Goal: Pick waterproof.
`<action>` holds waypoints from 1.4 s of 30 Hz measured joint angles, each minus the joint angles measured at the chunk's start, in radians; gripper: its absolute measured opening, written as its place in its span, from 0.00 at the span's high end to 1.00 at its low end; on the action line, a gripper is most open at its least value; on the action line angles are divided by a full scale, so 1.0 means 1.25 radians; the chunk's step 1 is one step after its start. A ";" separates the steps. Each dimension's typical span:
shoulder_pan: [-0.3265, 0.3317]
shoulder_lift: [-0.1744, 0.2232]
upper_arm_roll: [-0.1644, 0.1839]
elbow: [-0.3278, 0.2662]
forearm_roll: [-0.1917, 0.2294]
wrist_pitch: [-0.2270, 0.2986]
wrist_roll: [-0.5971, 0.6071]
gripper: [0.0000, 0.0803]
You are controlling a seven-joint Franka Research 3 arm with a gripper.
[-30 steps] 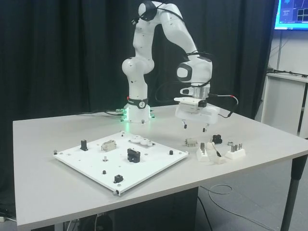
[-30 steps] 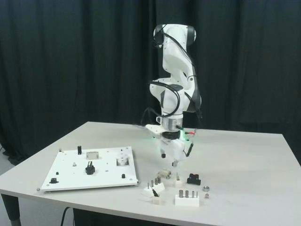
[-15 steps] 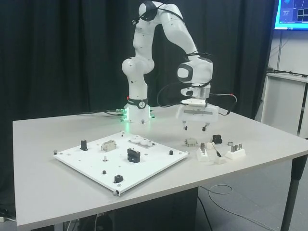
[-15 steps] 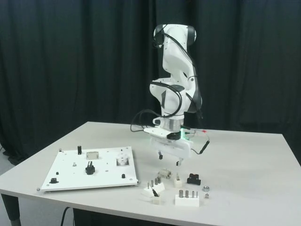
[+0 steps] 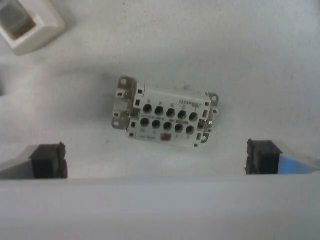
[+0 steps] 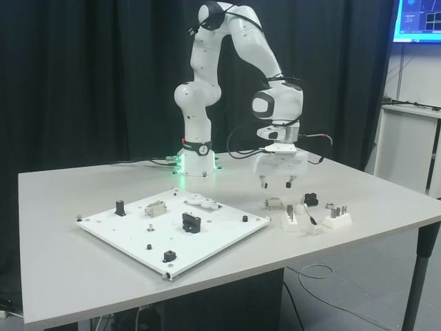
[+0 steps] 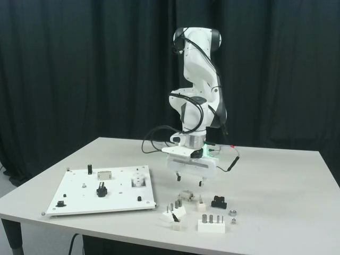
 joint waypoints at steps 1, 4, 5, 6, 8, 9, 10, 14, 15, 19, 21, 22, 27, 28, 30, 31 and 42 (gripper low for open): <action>-0.001 0.000 0.000 0.000 0.003 0.000 0.002 0.00; -0.003 0.000 0.000 0.001 0.027 0.002 0.026 0.00; -0.004 0.000 0.000 0.002 0.036 0.003 0.039 0.00; -0.004 0.000 0.000 0.002 0.043 0.004 0.052 0.00; -0.005 0.000 0.000 0.004 0.049 0.006 0.073 0.00; -0.005 0.000 0.000 0.005 0.049 0.006 0.079 0.00; -0.005 0.000 0.000 0.006 0.049 0.007 0.080 0.00; -0.005 0.001 0.000 0.009 0.043 0.007 0.058 0.00; -0.005 0.002 0.000 0.010 0.041 0.008 0.040 0.00; -0.007 0.009 0.000 0.012 0.040 0.014 -0.037 0.00; -0.009 0.013 0.000 0.013 0.040 0.017 -0.058 0.00; -0.010 0.015 0.000 0.013 0.040 0.018 -0.066 0.00; -0.015 0.027 0.000 0.016 0.040 0.023 -0.084 0.00; -0.016 0.029 0.000 0.017 0.040 0.024 -0.087 0.00; -0.017 0.033 0.000 0.018 0.040 0.024 -0.097 0.00; -0.018 0.034 0.000 0.019 0.040 0.024 -0.103 0.00; -0.032 0.039 0.000 0.022 0.040 0.024 -0.203 0.00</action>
